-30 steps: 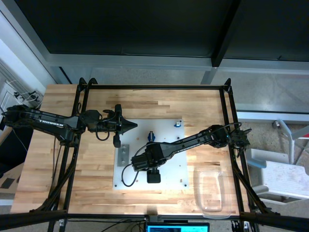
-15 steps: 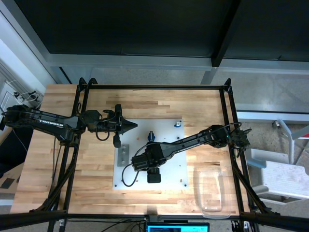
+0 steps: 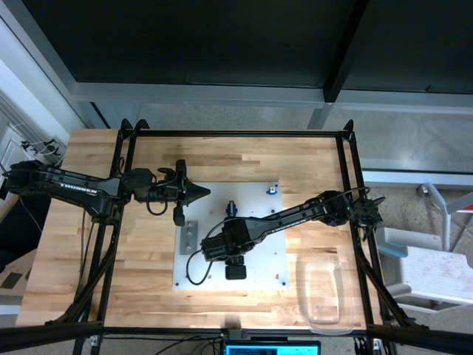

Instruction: Remove the HAN10-E connector and place it in the container

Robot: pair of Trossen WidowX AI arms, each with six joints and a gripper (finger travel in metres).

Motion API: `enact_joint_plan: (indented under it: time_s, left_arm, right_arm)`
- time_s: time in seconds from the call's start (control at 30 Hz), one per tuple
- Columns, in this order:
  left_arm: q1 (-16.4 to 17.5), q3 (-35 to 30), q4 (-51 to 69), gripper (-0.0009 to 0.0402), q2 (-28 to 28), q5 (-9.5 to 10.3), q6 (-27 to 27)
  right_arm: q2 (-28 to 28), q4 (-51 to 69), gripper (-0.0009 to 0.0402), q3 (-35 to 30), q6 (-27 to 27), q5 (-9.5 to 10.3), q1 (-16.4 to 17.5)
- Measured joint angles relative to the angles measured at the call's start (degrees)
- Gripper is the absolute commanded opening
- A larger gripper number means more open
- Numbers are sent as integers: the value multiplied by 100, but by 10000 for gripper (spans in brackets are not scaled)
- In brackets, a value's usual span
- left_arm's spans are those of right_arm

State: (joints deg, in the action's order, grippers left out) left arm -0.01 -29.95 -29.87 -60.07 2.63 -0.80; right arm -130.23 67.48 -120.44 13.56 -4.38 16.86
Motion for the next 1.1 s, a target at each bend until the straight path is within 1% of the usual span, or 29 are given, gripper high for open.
enact_joint_plan:
  time_s: [0.3,0.43,0.83,1.1]
  left_arm:
    - [0,2,0,0,0,0,0]
    - [0,2,2,0,0,2,0]
    - [0,0,0,0,0,0,-2]
    - [0,2,2,0,0,0,-2]
  right_arm:
    - [118,-7,12,2,-59,0,0]
    - [258,-92,12,-11,-63,-7,0]
    - [431,22,12,-4,-59,-7,11]
    - [592,293,12,-4,-57,-9,184]
